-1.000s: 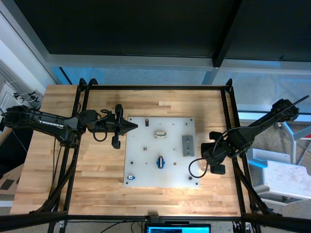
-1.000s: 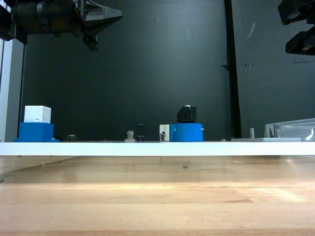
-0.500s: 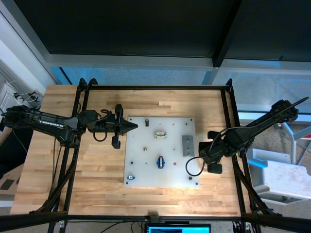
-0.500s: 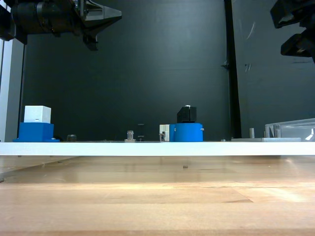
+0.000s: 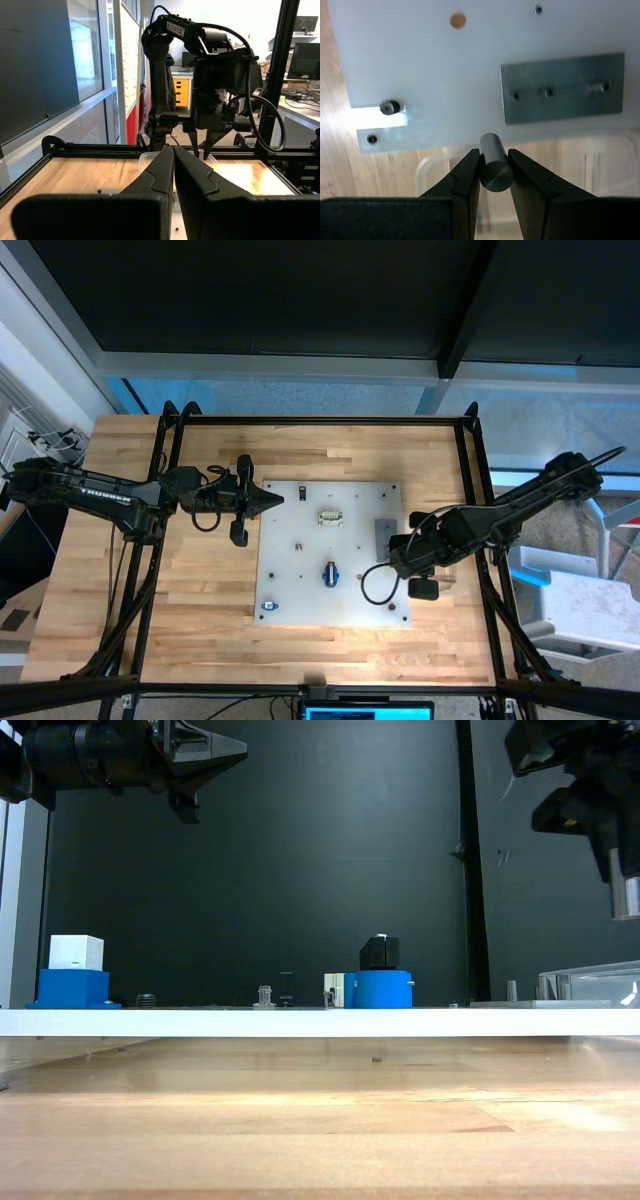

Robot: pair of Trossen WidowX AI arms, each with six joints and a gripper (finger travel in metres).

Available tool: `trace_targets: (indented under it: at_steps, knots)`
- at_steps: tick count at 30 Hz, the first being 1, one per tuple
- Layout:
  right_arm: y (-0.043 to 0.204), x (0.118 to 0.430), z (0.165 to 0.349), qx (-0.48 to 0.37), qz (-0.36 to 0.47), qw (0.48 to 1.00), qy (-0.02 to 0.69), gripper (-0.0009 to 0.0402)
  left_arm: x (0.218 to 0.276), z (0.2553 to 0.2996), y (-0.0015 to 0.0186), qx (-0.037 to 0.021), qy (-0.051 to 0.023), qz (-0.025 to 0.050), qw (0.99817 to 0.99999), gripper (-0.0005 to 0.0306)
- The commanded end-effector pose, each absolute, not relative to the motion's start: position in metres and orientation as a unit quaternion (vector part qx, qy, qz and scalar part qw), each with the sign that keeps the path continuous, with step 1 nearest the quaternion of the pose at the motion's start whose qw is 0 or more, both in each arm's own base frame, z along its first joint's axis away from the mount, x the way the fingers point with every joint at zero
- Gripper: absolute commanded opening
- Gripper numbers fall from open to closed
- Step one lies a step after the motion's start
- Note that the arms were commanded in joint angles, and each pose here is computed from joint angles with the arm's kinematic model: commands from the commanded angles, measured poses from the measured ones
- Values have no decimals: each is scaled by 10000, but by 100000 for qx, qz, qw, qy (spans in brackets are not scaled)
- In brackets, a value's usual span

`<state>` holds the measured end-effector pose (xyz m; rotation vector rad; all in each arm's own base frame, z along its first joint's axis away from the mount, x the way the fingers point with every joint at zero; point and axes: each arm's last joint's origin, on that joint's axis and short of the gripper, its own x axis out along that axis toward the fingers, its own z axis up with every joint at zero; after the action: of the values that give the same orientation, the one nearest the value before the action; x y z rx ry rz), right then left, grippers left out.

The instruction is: Pick the 16mm cylinder and place it in the taskboard

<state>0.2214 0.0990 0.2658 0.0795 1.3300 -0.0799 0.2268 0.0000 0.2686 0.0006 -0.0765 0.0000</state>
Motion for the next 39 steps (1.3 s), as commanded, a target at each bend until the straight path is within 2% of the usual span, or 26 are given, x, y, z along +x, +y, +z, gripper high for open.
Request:
trace_targets:
  at_steps: [1, 15, 39]
  knots:
    - [1000, 2294, 2642, 4112, -3241, 78871, 61253, 43, 2268, 2686, 0, 48, -3823, -17, 99927, 0]
    - [1004, 2641, 2575, 2665, -2055, 78891, 61359, 43, 2268, 2686, 0, 48, -3823, 2, 99927, 0]
    - [1057, 3053, 2439, 769, -498, 78506, 61935, 43, 2268, 2686, 0, 48, -3823, -17, 99927, 0]
